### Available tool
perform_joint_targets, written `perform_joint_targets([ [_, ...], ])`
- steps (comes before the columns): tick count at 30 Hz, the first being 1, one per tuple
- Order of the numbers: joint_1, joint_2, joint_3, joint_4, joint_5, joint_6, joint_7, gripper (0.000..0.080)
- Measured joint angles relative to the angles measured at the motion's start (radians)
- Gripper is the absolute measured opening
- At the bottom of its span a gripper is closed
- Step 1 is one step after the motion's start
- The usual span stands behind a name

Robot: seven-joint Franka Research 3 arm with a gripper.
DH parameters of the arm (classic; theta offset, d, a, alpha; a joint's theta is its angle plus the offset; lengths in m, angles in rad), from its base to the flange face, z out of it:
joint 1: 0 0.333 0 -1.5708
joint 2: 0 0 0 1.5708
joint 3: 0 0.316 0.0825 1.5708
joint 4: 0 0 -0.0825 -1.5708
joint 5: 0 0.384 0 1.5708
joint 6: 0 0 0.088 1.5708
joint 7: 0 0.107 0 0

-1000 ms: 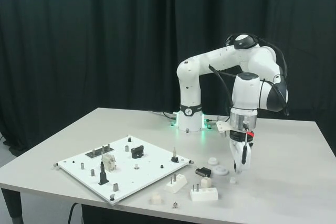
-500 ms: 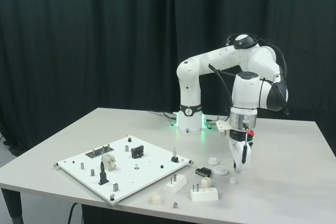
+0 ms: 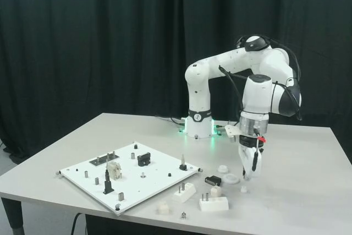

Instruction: Insert bolt 4.

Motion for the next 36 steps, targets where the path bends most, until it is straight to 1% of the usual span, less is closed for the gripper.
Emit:
perform_joint_targets([
  [3, -0.003, 0.000, -0.005, 0.000, -0.019, -0.005, 0.000, 0.0225],
  [6, -0.008, 0.000, -0.013, -0.001, -0.044, -0.021, 0.002, 0.0225],
  [14, -0.022, 0.000, -0.051, -0.014, -0.119, -0.097, 0.003, 0.0225],
  [20, -0.024, 0.000, -0.082, -0.048, -0.163, -0.142, -0.005, 0.0225],
  [25, -0.023, 0.000, -0.109, -0.096, -0.191, -0.159, -0.070, 0.0225],
  [30, -0.021, 0.000, -0.139, -0.157, -0.197, -0.162, -0.126, 0.0225],
  [36, -0.016, -0.001, -0.184, -0.240, -0.198, -0.165, -0.250, 0.0225],
])
